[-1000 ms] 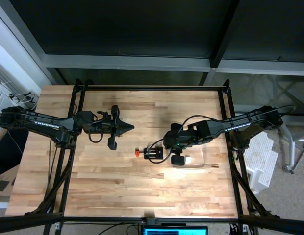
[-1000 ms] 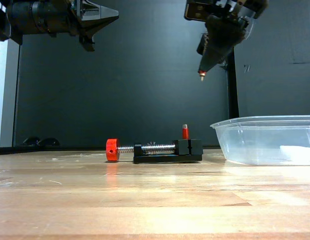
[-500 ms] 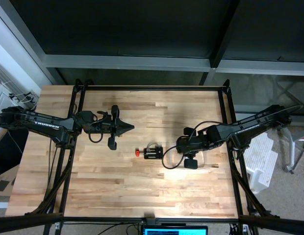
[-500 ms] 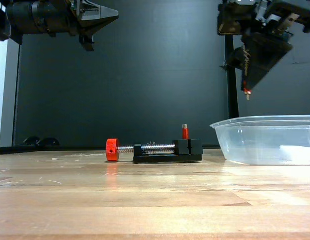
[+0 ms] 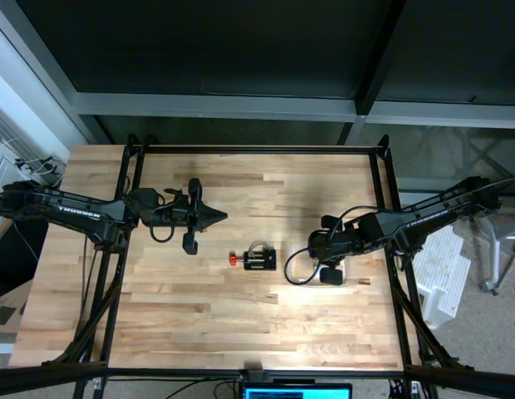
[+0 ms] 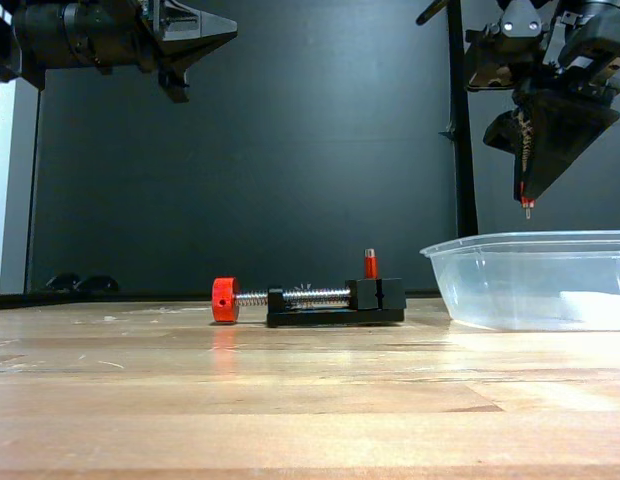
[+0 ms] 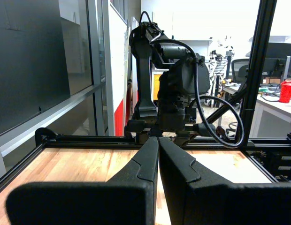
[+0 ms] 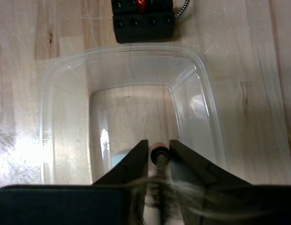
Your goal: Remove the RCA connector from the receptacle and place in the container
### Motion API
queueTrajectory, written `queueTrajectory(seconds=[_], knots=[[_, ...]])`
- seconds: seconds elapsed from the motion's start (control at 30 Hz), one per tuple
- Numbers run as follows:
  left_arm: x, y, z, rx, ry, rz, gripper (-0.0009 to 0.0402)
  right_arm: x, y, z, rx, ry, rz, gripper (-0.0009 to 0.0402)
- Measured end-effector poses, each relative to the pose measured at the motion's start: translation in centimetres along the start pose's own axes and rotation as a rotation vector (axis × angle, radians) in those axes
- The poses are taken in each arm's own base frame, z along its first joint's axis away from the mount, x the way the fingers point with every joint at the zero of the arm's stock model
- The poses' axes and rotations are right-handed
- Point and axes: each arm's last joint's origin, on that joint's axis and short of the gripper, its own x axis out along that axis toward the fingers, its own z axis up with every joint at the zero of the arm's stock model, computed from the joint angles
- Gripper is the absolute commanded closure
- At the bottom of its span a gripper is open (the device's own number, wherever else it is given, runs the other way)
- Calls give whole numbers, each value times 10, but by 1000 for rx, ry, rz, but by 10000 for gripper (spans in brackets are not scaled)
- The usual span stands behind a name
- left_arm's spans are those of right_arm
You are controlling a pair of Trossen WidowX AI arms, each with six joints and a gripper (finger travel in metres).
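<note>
Two arms over one broad wooden table point(image 5: 199, 316), and only the right one is at the action. The left gripper point(image 6: 225, 38) hangs high and well off to the left, its fingers point(image 7: 150, 159) pressed together on nothing.

The container point(image 6: 510, 290) sits near the table's right side, a clear tray with rounded corners. The wrist camera looks straight down past its rim point(image 8: 56, 65) onto the floor. One thing lies inside, a small white piece point(image 6: 593, 305) flat on the bottom toward the right. The rest of the tray floor is open.

Just left of the tray and apart from it is the receptacle point(image 6: 335, 302). Its red-orange cap point(image 6: 224, 299) points away from the tray, and a short red post point(image 6: 370, 264) stands up on the end nearest it. Bare wood lies all around the fixture.

The right gripper point(image 6: 526, 190) points down over the tray, clamped on the RCA connector point(image 6: 527, 203). The connector's metal tip pokes out below the fingertips point(image 8: 138, 154), just above rim height, touching nothing. From the wrist camera it hangs inside the rim's outline, over the tray floor.
</note>
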Motion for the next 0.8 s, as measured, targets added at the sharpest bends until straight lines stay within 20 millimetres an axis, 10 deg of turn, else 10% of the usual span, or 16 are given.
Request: queueTrajectory(seconds=[0.8], knots=[[0,0,0,0,0,0,393,-12,-4,7,-10,-73,-3,306]])
